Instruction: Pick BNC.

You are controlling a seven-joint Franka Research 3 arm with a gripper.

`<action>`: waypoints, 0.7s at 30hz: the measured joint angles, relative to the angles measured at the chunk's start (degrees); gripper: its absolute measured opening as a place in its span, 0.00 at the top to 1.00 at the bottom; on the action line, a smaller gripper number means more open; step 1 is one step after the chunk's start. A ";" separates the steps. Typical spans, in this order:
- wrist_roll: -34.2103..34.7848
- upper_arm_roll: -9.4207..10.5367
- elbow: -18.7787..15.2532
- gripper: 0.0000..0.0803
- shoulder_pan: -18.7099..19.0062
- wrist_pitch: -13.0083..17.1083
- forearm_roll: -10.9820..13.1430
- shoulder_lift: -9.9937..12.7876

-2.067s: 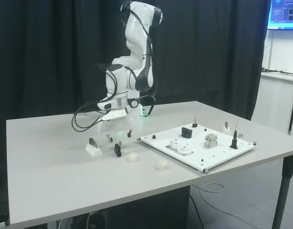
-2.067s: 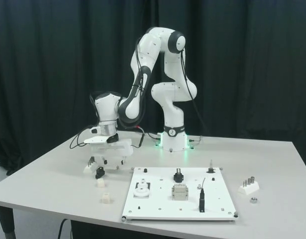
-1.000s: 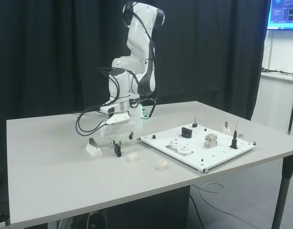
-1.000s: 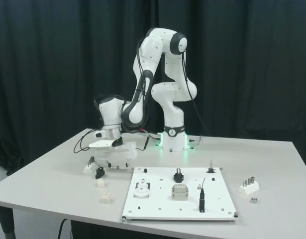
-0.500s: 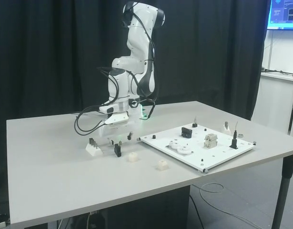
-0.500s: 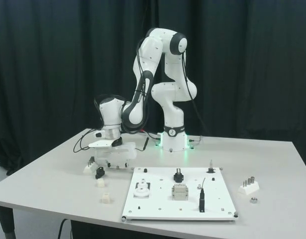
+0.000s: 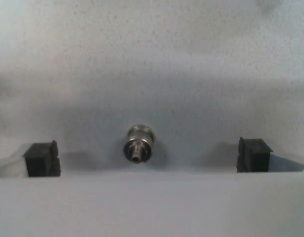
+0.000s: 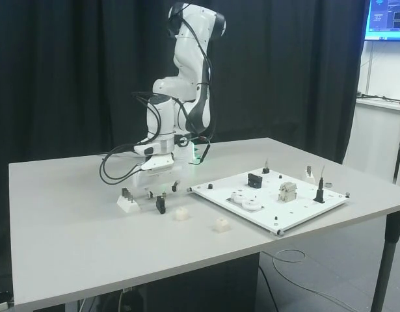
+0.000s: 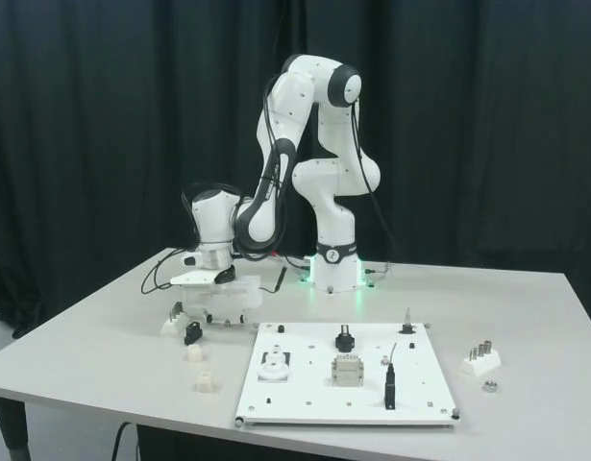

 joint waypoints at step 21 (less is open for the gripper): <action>-0.17 0.06 0.00 0.41 0.14 0.21 0.22 0.30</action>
